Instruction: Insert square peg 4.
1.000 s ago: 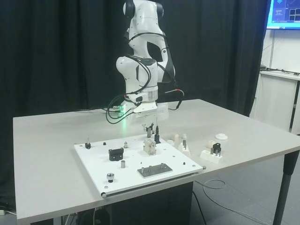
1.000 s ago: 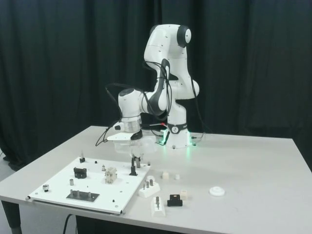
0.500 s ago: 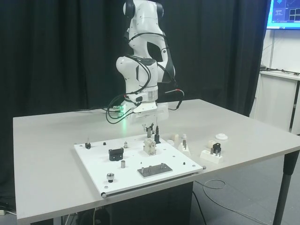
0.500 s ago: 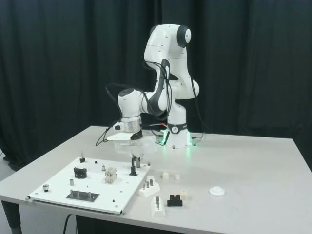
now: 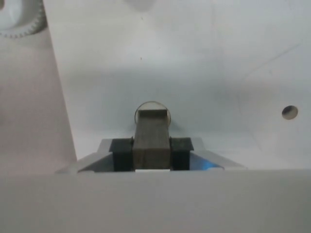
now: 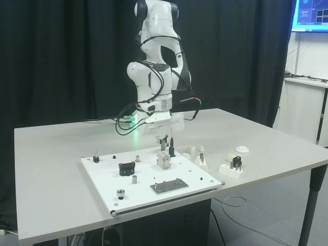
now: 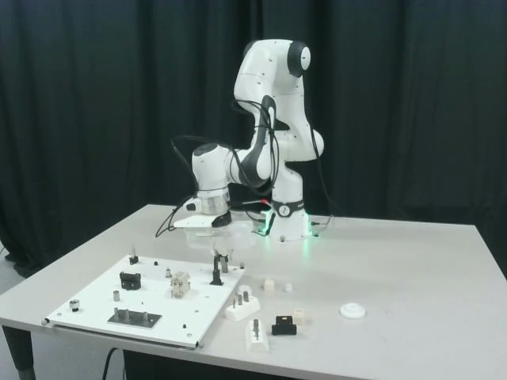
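Observation:
My gripper [image 5: 151, 145] is shut on the square peg [image 5: 152, 132], a grey bar held upright between the two black finger pads [image 5: 121, 147]. The peg's lower end hangs just over a round socket [image 5: 151, 104] in the white board [image 5: 209, 63]. In the first room view the gripper [image 6: 163, 137] hovers low over the far middle of the board [image 6: 105, 166], beside a black post [image 6: 172, 148]. The second room view shows the gripper [image 7: 218, 257] above the board's [image 7: 158, 305] far right corner.
On the board stand a small white block [image 6: 163, 159], a black fixture [image 6: 126, 167] and a grey plate with pins [image 6: 168, 185]. White holders [image 6: 231, 166] and a white gear [image 6: 242, 149] lie on the grey table to the right. A small hole [image 5: 289, 112] lies near the socket.
The gripper has edged up very slightly with the peg still held. Nothing else on the table has moved.

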Action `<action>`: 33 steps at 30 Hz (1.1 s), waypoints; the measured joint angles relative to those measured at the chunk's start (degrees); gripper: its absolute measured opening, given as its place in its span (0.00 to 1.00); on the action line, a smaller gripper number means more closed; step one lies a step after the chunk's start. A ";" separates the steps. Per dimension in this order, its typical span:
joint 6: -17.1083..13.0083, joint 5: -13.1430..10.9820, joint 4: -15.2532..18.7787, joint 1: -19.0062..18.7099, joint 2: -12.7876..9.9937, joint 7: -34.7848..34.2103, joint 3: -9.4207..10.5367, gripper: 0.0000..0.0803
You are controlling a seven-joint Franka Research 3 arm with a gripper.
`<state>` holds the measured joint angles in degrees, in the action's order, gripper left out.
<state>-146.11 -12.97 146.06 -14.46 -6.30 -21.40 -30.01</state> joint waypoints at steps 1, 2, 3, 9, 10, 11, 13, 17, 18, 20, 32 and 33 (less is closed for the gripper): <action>-0.01 0.00 0.05 0.00 0.05 0.12 -0.03 0.19; -0.02 0.00 0.11 0.00 0.10 0.32 -0.05 0.19; -0.06 0.00 0.18 0.00 0.16 0.63 -0.08 0.19; -0.31 -0.39 0.54 0.00 0.44 3.17 -0.26 0.19; -0.31 -0.57 0.59 0.00 0.48 3.56 -0.30 0.19; -0.31 -0.77 0.64 0.00 0.52 3.98 -0.35 0.19; -0.32 -1.26 0.73 0.00 0.59 5.01 -0.47 0.19; -0.32 -2.69 0.81 0.00 0.62 6.83 -0.74 0.19; -0.32 -3.02 0.83 0.00 0.62 7.22 -0.82 0.19; -0.31 -3.81 0.86 0.00 0.63 7.79 -0.97 0.19; -0.96 -7.67 1.13 0.00 0.63 10.19 -1.41 0.19; -1.03 -7.89 1.15 0.00 0.63 10.24 -1.42 0.19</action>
<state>-147.14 -20.86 147.21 -14.46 -5.67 -11.16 -31.43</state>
